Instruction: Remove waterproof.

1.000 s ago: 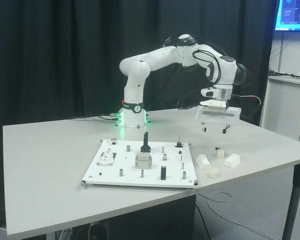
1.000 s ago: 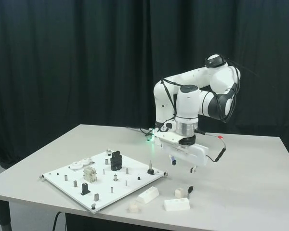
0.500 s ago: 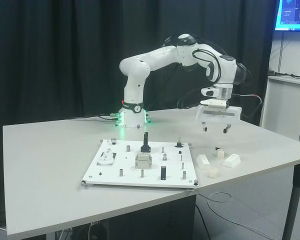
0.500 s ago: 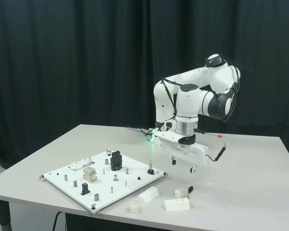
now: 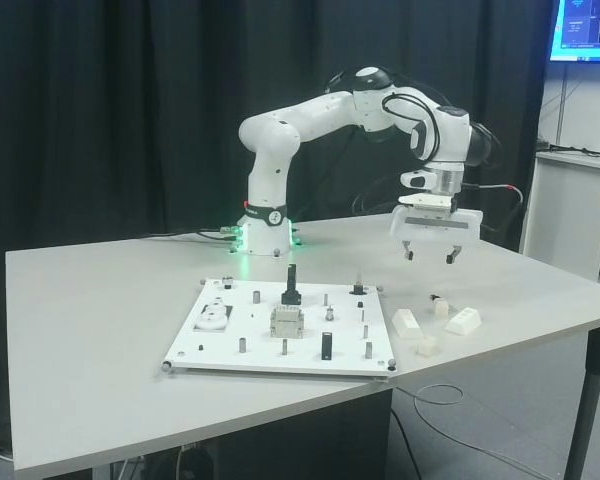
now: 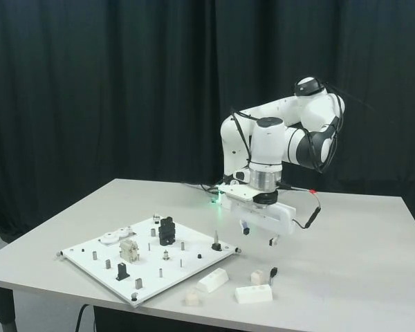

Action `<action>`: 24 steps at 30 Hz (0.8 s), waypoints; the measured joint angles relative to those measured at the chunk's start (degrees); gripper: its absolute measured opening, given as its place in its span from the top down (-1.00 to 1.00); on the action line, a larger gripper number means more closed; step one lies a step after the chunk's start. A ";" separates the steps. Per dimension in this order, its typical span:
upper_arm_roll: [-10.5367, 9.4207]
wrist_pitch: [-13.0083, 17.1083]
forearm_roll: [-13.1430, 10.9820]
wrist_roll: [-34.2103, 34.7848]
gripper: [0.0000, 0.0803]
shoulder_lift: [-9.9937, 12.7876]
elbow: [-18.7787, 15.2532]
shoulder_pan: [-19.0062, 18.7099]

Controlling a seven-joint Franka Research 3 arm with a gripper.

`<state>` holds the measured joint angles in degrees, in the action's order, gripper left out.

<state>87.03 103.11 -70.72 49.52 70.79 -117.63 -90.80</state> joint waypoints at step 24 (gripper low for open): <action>1.66 2.79 2.50 -4.23 -0.99 0.00 -0.64 1.34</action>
